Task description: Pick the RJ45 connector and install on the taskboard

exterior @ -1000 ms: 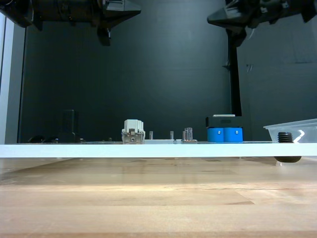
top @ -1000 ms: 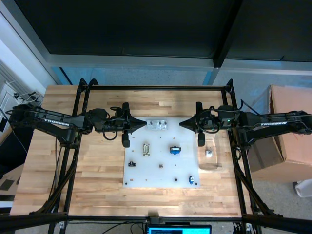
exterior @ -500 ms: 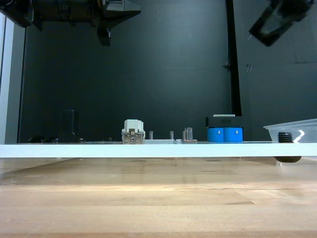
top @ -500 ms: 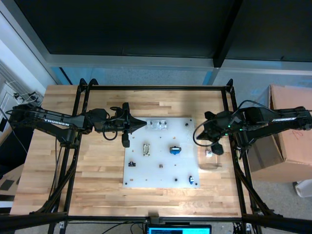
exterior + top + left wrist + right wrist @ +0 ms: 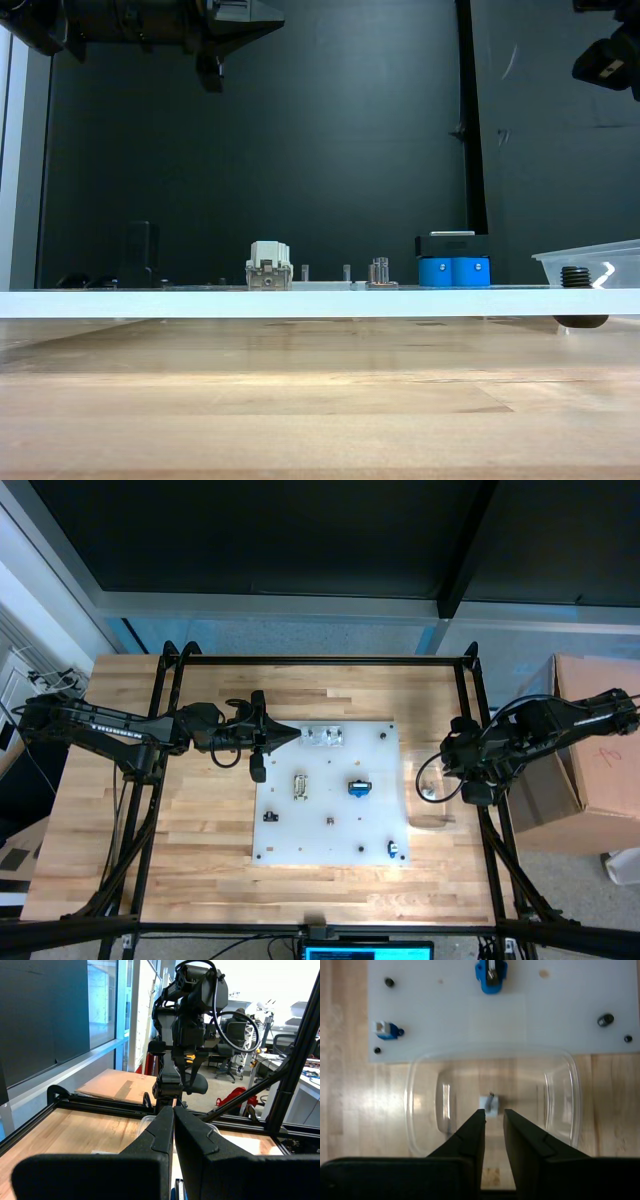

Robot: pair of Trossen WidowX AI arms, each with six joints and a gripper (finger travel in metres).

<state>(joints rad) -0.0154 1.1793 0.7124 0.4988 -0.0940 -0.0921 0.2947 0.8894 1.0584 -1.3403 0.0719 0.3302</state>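
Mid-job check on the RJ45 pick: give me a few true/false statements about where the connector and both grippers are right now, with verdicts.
1. The RJ45 connector lies free in the clear tray. True.
2. The right gripper is shut on the connector. False: its fingers are apart above the tray, and the connector is not held.
3. The left gripper is shut and empty, high above the left part of the white board. True.
4. The connector is seated on the board. False: it is in the tray, which stands on the wooden table beside the board's right edge.
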